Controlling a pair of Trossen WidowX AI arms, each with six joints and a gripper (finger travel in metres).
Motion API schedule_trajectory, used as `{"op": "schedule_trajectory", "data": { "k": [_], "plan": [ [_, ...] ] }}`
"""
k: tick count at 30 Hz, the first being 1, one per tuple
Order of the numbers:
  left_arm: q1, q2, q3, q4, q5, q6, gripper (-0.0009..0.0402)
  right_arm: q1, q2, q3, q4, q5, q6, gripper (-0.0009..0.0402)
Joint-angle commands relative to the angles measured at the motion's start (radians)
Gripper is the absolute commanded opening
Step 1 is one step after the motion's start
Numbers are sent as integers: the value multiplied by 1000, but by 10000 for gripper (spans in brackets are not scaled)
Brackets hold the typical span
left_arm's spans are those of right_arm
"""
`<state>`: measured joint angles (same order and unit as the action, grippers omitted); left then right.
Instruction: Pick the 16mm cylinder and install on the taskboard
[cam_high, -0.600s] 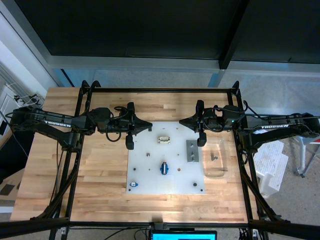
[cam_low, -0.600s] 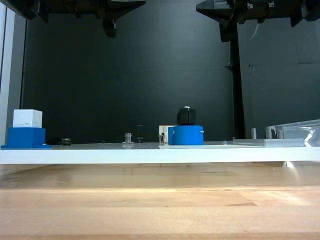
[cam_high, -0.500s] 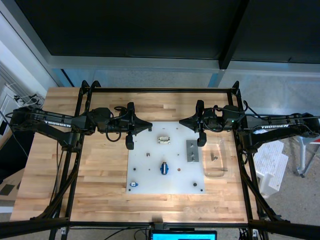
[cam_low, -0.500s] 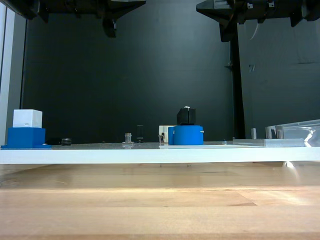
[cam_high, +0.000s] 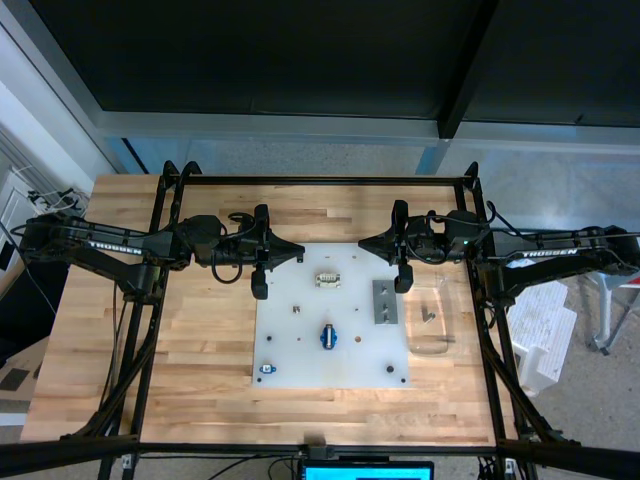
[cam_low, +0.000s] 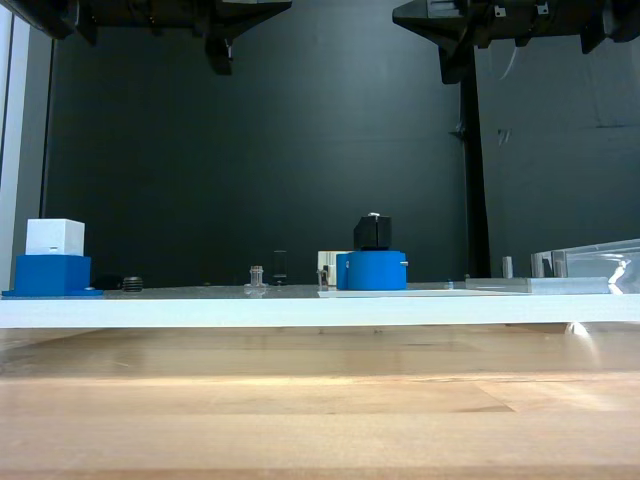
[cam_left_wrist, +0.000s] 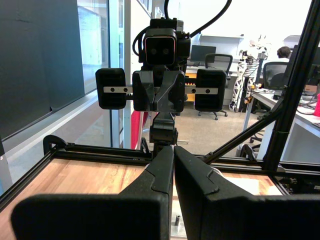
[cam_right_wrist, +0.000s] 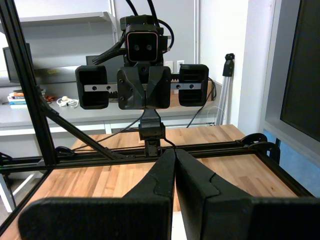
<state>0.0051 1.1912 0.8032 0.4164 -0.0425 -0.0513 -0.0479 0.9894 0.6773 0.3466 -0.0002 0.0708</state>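
The taskboard (cam_high: 300, 345) is a flat white plate in the middle of the table, carrying a grey metal block (cam_high: 384, 301), a blue fitting (cam_high: 327, 336) and a beige connector (cam_high: 326, 279). A tiny grey peg, the 16mm cylinder (cam_high: 428, 313), lies in the clear tray (cam_high: 440, 345) right of the board. My left gripper (cam_high: 300, 252) hovers shut above the board's far left corner. My right gripper (cam_high: 362, 243) hovers shut above the far edge, left of the tray. The wrist views show both pairs of fingers (cam_left_wrist: 162, 170) (cam_right_wrist: 165, 172) pressed together with nothing between them.
A black frame (cam_high: 320, 181) runs around the table. A small blue base with a white cube (cam_low: 55, 260) stands at the board's near left corner. The blue fitting (cam_low: 375, 268) rises mid-board, and a black knob (cam_high: 389, 369) sits near the right front.
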Motion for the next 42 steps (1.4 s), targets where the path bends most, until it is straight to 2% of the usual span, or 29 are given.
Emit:
{"op": "schedule_trajectory", "data": {
  "k": [1,5,16,19,21,24,33,42],
  "plan": [
    [0,0,0,0,0,0,0,0,0,0,-3,-1,3,0],
    [0,0,0,0,0,0,0,1,-3,7,-62,0,2,0],
    [0,0,0,0,0,0,0,31,-8,138,-588,5,0,0],
    [0,0,0,0,0,0,0,51,-8,162,-706,15,1,0],
    [0,0,0,0,1,0,0,68,-8,177,-780,40,3,0],
    [0,0,0,0,0,0,0,85,-5,204,-899,53,5,0],
    [0,0,0,0,0,0,0,143,1,262,-1180,61,56,0],
    [0,0,0,0,0,0,0,226,25,266,-1380,61,131,0]
  ]
}}
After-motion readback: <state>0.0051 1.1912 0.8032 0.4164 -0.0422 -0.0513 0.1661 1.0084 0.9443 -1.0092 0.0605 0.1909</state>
